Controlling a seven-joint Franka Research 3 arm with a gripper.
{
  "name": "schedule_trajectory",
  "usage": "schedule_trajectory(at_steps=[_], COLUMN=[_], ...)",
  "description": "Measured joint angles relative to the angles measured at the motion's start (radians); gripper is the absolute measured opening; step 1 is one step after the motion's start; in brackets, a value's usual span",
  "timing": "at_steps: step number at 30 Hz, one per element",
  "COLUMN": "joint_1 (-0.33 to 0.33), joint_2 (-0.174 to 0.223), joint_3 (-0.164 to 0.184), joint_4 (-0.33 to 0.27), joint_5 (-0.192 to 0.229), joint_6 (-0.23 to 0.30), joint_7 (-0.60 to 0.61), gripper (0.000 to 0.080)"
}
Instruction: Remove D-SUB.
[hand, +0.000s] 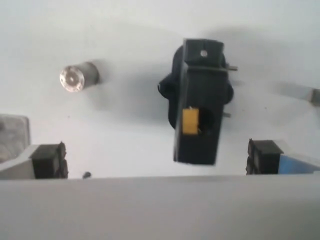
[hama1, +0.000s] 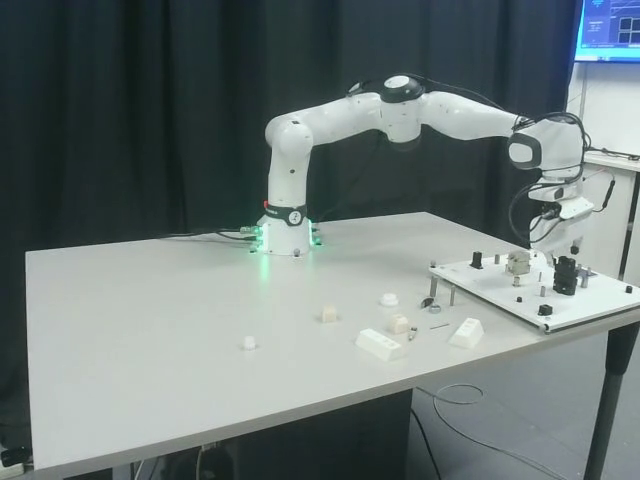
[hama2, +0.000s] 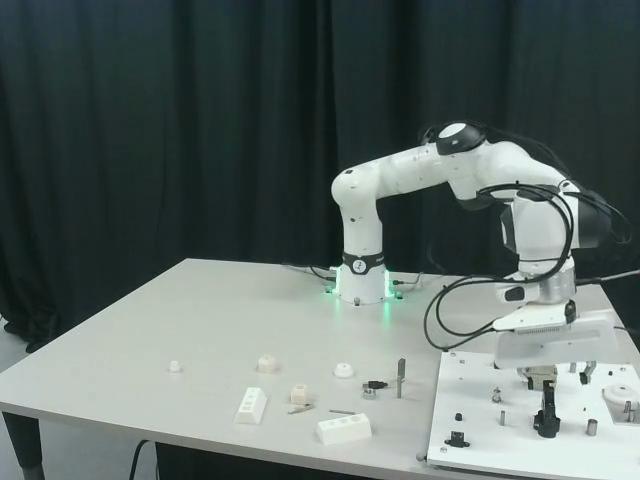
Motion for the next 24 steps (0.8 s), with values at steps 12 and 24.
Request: schedule_trajectory(at_steps=[12,24], joint_1=[-0.055,-0.073], joint_2=[0.006,0.008], joint_3=[0.058,0.073], joint_4=[0.061,0.102], joint_5=[-0.017,-0.073], joint_6=[0.023,0.022], joint_7=[0.061,0.083], gripper=[0.0800,0.0546])
